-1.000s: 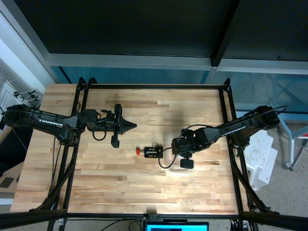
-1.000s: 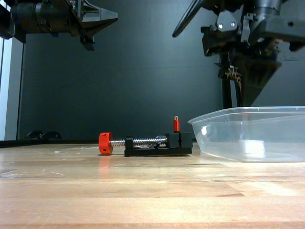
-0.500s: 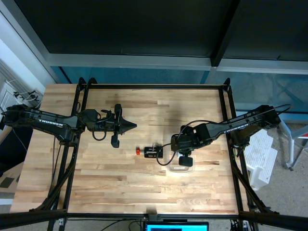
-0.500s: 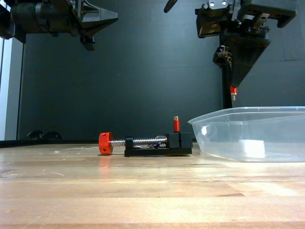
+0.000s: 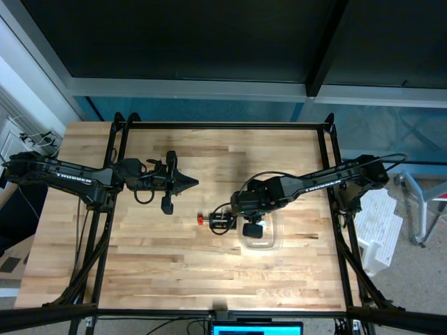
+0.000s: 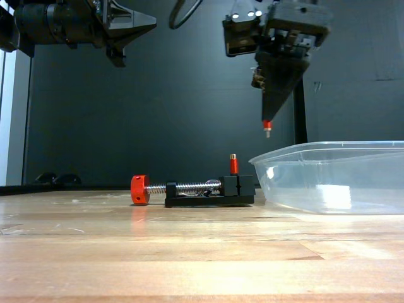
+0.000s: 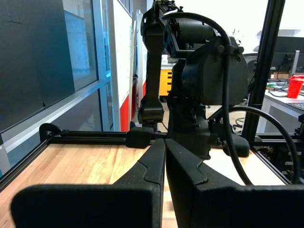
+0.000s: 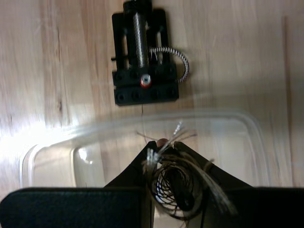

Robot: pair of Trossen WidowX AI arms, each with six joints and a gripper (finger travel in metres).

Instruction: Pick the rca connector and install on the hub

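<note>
The hub (image 6: 208,187) is a small black block lying on the table, with a red knob (image 6: 139,189) at its left end and a red post (image 6: 233,163) standing at its right end; it also shows in the high view (image 5: 218,220) and the right wrist view (image 8: 145,71). My right gripper (image 6: 268,113) points straight down, shut on the rca connector (image 6: 267,128), whose red tip hangs above the tray's left rim, up and to the right of the post. Thin wires (image 8: 178,178) coil between the fingers. My left gripper (image 5: 193,183) hangs shut and empty, high at the left.
A clear plastic tray (image 6: 334,180) sits on the table right beside the hub's right end, also seen from above (image 5: 272,241). A black frame (image 5: 328,139) runs around the wooden table.
My right gripper has carried the rca connector up out of the tray and leftward, from over the tray's middle to above its left rim near the hub. The left arm has not moved.
</note>
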